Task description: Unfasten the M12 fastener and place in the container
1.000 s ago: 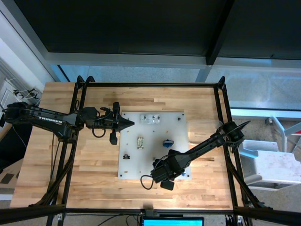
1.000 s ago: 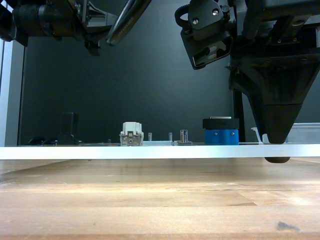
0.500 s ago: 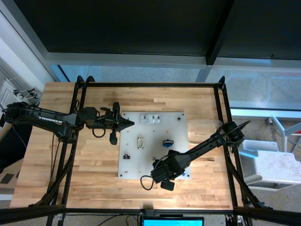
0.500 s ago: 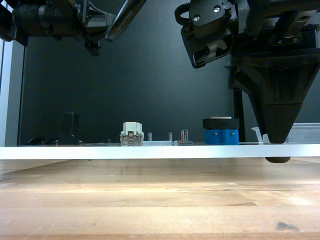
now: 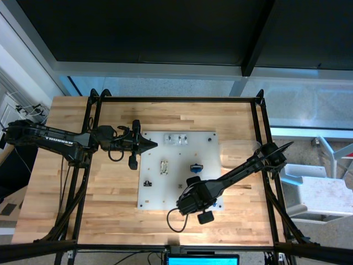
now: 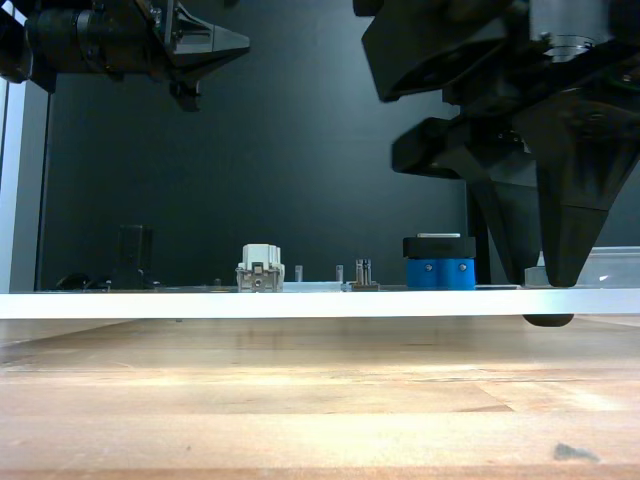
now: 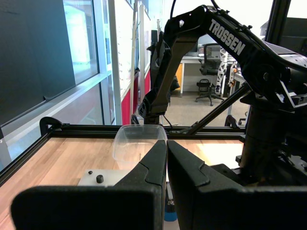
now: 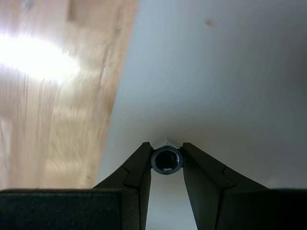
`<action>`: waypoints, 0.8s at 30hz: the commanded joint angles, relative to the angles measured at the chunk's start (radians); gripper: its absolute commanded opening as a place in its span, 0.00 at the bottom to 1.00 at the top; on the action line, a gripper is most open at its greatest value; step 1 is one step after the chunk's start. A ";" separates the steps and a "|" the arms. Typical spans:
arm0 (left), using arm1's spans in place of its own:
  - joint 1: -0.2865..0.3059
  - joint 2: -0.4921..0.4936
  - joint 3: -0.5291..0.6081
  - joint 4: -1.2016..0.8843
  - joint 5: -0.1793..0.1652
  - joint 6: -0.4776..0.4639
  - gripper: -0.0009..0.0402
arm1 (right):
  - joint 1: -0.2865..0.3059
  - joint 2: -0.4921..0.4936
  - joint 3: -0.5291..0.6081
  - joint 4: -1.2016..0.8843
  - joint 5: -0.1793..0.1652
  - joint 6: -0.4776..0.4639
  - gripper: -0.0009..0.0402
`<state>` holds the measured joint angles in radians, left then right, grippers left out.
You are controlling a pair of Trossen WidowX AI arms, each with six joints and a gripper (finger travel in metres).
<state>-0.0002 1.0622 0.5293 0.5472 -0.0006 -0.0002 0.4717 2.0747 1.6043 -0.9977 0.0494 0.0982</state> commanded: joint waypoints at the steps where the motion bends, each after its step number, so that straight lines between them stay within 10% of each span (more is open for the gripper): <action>1: 0.000 0.000 0.000 0.000 0.000 0.000 0.02 | 0.000 -0.001 0.001 0.000 0.002 -0.156 0.03; 12: 0.000 0.000 0.000 0.000 0.000 0.000 0.02 | 0.000 -0.001 0.000 -0.005 0.003 -0.664 0.03; 24: 0.000 0.000 0.000 0.000 0.000 0.000 0.02 | 0.000 -0.001 0.000 -0.006 0.011 -0.921 0.03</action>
<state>-0.0002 1.0622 0.5293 0.5472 -0.0010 -0.0006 0.4721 2.0735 1.6043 -1.0016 0.0582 -0.8120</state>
